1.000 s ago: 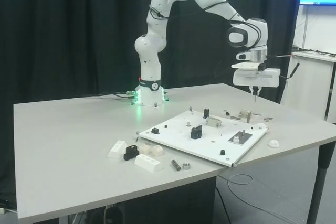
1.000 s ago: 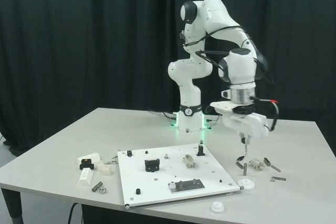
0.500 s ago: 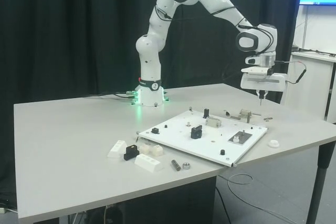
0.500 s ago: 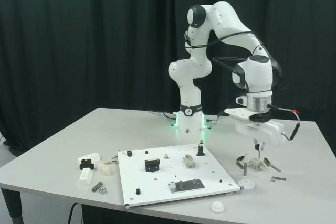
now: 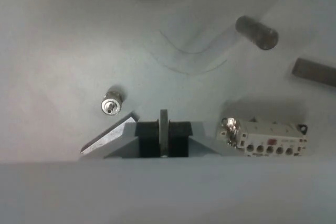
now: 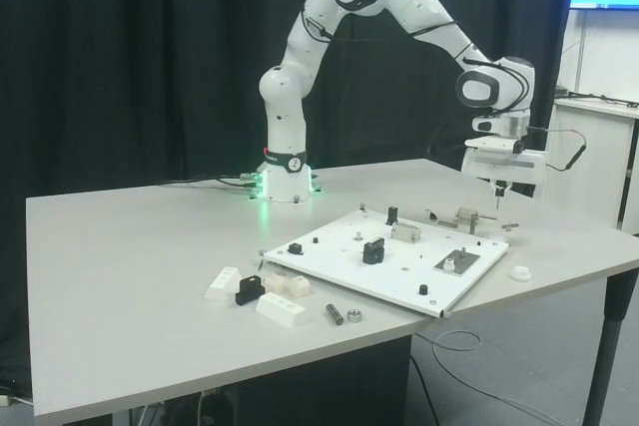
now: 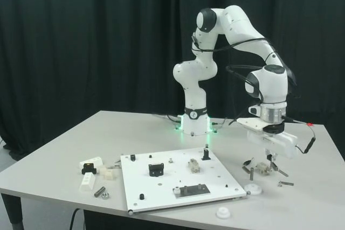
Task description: Place square peg 1.
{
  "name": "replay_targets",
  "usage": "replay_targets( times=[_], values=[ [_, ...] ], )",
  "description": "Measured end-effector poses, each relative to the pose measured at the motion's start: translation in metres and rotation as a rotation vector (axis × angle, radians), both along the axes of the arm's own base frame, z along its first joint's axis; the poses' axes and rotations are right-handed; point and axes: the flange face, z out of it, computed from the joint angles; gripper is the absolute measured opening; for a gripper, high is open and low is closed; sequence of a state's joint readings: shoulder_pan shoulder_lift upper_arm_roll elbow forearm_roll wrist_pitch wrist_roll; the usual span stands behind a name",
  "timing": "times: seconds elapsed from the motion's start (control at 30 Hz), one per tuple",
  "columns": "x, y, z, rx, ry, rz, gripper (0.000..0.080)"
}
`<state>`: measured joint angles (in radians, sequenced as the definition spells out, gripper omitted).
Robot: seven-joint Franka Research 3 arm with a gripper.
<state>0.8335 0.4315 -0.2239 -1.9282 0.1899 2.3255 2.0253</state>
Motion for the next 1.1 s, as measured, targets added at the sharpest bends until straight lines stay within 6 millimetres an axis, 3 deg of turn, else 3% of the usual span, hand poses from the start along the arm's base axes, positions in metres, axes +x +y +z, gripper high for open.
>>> replay_targets(
  times=[0.73,1.03,1.07,1.1],
  values=[
    [-0.003,0.015,-0.035,-0.032,0.01,-0.012,0.0031],
    [0.0,0.015,-0.04,-0.037,0.006,-0.015,0.0031],
    [0.001,0.015,-0.04,-0.037,0.005,-0.017,0.0177],
    [0.001,0.015,-0.04,-0.037,0.005,-0.02,0.0177]
  ],
)
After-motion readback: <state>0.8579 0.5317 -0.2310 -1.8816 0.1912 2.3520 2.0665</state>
